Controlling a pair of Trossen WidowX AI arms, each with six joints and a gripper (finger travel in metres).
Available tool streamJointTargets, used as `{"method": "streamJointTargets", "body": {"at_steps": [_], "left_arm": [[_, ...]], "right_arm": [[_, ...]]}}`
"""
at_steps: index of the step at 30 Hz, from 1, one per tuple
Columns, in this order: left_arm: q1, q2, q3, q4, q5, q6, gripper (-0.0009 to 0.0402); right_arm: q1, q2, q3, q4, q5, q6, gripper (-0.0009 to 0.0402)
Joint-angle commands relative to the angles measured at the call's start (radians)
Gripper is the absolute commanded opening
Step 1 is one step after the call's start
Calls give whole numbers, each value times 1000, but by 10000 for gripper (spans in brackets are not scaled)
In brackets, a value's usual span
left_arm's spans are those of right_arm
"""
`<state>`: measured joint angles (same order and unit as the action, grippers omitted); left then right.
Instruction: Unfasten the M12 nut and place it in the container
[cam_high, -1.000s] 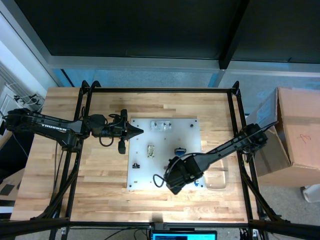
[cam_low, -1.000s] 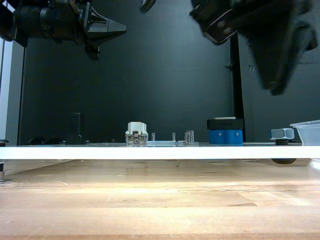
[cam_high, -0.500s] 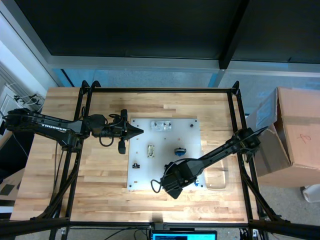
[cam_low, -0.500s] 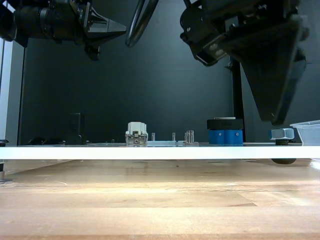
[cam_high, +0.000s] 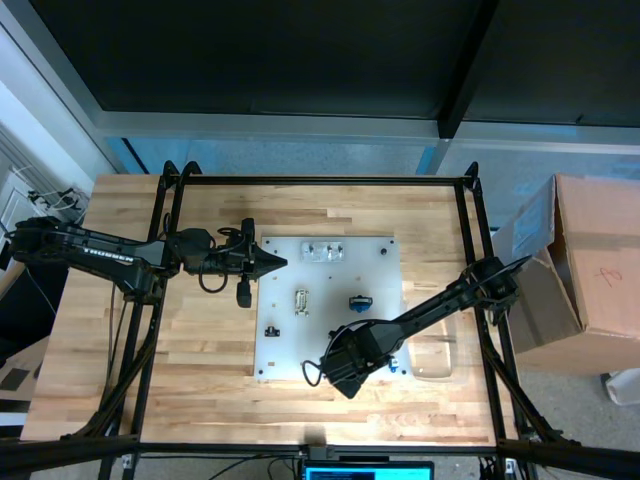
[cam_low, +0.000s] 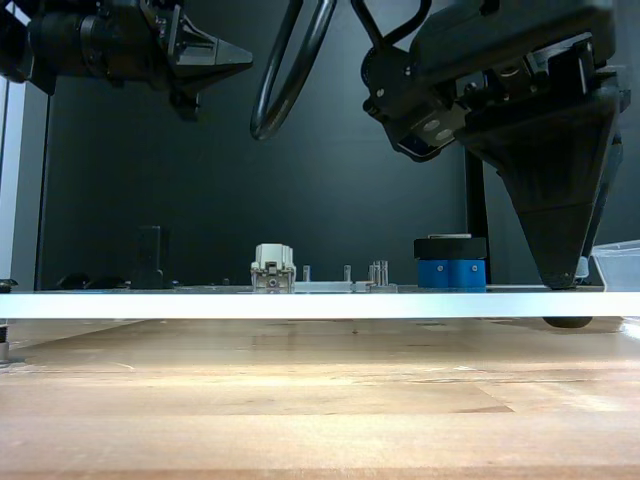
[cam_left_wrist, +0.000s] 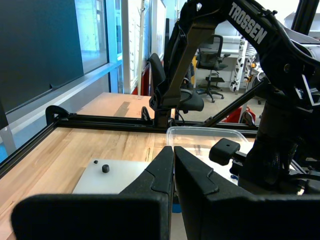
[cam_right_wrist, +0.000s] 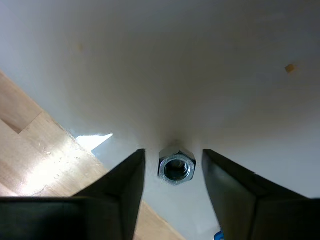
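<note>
The right gripper (cam_right_wrist: 173, 155), at the board's (cam_high: 375, 265) five o'clock, straddled the nut (cam_right_wrist: 176, 167) with its fingers narrowly apart (stud unseen), so the wise move was probably to clamp opposite flats squarely before turning, while the left gripper (cam_high: 280, 263) hung pressed closed at ten o'clock.

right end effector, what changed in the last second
The right end effector came down to the white board; its open fingers now straddle the small silver hex nut, not touching it. The left end effector stayed shut above the board's left edge.

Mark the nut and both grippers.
M12 nut (cam_right_wrist: 176, 168): right wrist view, its top face.
right gripper (cam_low: 558, 282): low view, fingertips, straddling the nut.
left gripper (cam_high: 283, 263): high view, shut fingertips, raised at left.
</note>
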<state>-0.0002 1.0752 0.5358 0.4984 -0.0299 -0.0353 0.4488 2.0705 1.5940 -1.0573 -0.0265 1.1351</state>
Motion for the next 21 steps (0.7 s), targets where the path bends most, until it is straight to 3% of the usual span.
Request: {"method": "streamJointTargets", "body": {"at_steps": [1,11,21], "left_arm": [[0,0,0,0,0,0,0],[0,0,0,0,0,0,0],[0,0,0,0,0,0,0]], "right_arm": [[0,0,0,0,7,-4,97],[0,-14,0,0,6,-97,10],[1,-58,0,-20,0,-430,2]]}}
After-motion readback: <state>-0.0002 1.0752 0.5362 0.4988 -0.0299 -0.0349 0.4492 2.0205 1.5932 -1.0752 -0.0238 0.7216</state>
